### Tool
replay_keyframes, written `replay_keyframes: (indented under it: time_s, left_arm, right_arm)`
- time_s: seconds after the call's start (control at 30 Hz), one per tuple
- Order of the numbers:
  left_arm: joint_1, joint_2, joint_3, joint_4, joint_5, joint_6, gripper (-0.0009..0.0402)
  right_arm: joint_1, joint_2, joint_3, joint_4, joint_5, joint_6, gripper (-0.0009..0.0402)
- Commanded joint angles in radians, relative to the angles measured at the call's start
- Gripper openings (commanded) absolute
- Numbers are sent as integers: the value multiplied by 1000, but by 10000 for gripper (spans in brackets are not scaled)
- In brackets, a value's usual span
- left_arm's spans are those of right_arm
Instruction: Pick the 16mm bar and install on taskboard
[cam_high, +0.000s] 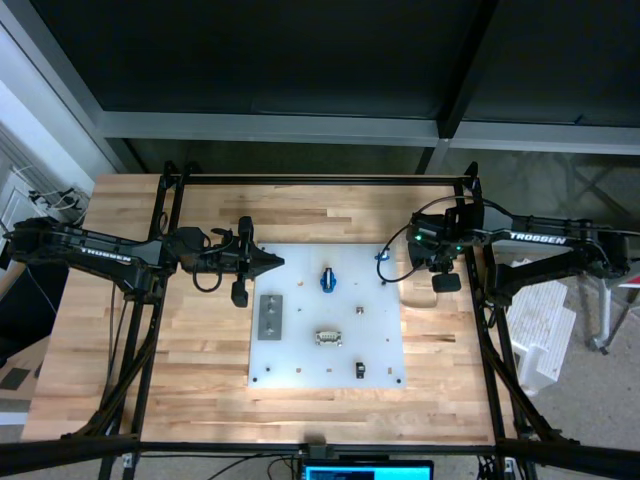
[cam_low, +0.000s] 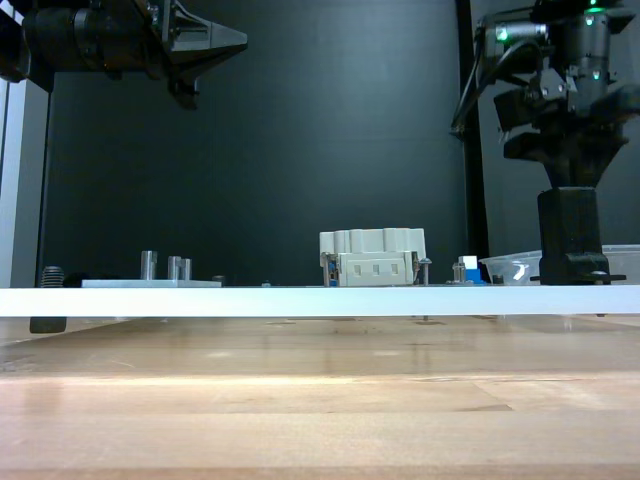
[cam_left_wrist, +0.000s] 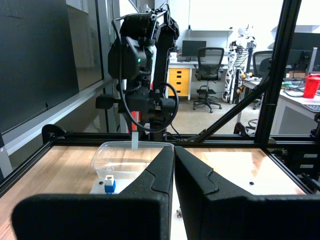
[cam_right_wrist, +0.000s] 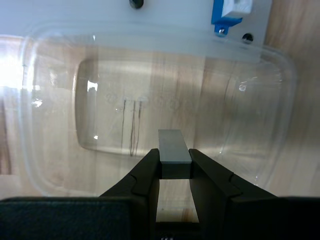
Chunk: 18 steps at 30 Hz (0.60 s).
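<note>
1. Grey and square-ended, the 16mm bar (cam_right_wrist: 175, 154) sits clamped between the fingers of the right end effector (cam_right_wrist: 175, 167). The fingers are closed only to the bar's width. Part of the bar projects beyond the fingertips, probably so that the free end can enter a seat.
2. The right arm's wrist points down, so the bar hangs upright over the clear plastic tray (cam_right_wrist: 35, 125). Whether its lower end has cleared the tray's rim cannot be told.
3. The tray rests on the bench (cam_high: 150, 340), just beside the right edge of the taskboard (cam_high: 300, 350). This placement keeps the carry to the board short.
4. The left end effector (cam_high: 275, 262) hovers well above the board's left edge, near the grey metal block (cam_high: 271, 315). Its fingers are pressed together on nothing. It appears parked, leaving the board open to the right arm.
5. Judged stage: the pick is made and installation remains. The next move calls for a lift, then a traverse toward the board past the blue knob (cam_high: 328, 280). Which hole receives the bar cannot be told, and a tilted bar could jam at entry.
</note>
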Motion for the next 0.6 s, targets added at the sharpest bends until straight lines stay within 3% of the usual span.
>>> replay_keyframes:
  time_s: [0.03, 0.23, 0.6]
  left_arm:
    - [0, 0, 0, 0, 0, 0, 0]
    - [0, 0, 0, 0, 0, 0, 0]
    - [0, 0, 0, 0, 0, 0, 0]
  right_arm:
    - [19, 0, 24, -14, -1, 29, 0]
    - [59, 0, 36, -41, 0, 62, 0]
    - [217, 9, 36, -40, 0, 349, 0]
